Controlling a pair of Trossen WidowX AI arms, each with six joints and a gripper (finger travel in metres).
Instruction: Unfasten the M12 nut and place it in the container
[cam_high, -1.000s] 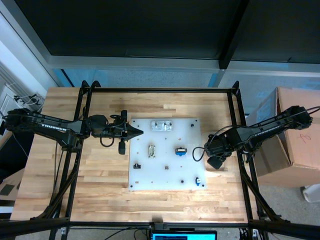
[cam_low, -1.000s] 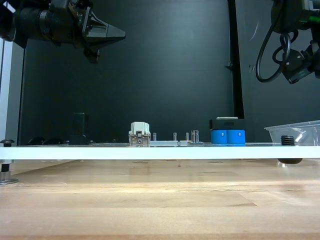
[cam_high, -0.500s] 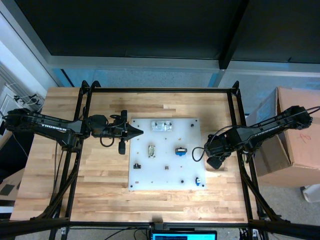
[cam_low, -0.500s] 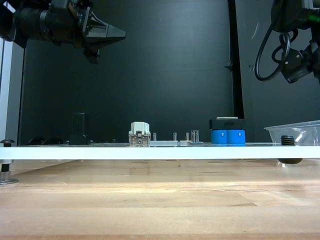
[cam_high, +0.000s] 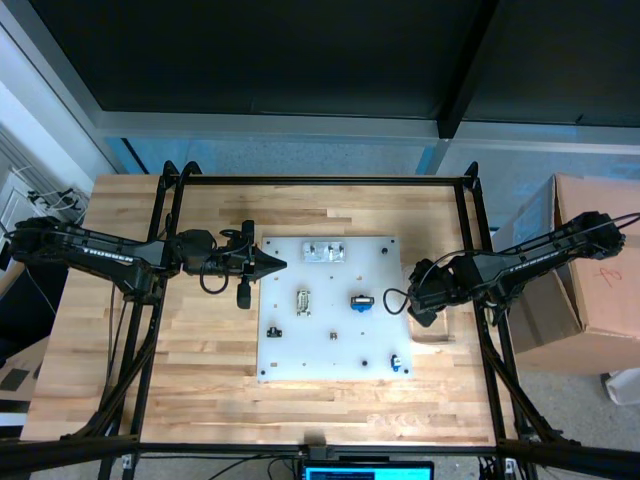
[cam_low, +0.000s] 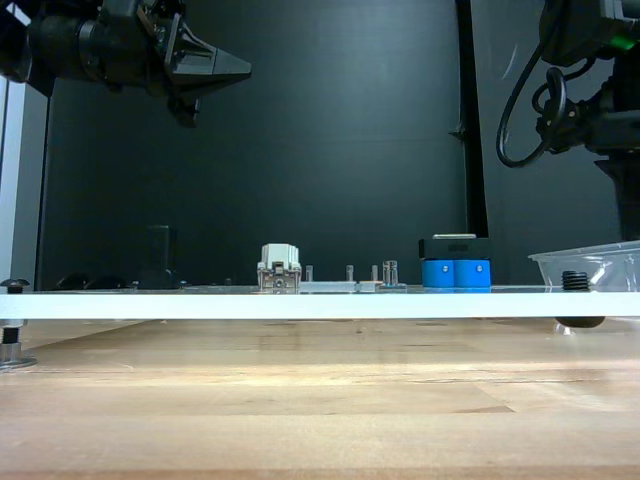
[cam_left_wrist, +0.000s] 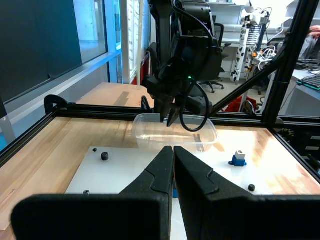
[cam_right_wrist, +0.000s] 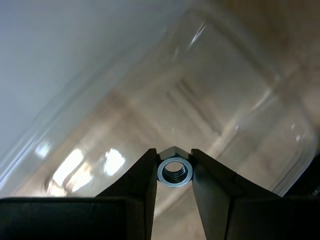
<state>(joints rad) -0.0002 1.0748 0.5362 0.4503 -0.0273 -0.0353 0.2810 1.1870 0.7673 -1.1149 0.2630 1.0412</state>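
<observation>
The right gripper (cam_right_wrist: 173, 161) pinches the small silver nut (cam_right_wrist: 174, 172) between its two tips and holds it up in the air. Right under this hand lies the clear tub (cam_right_wrist: 240, 85). Since a moment ago the hand has slid a little toward the white board (cam_high: 300, 340). The black stud (cam_low: 573, 281) stands bare, low down beside the hand. The left gripper (cam_left_wrist: 173, 150) has not moved; its tips are pressed together with nothing between them, pointing at the other hand

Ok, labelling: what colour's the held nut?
Silver nut, best in right wrist view; right claw over container, left claw at board's left edge.
</observation>
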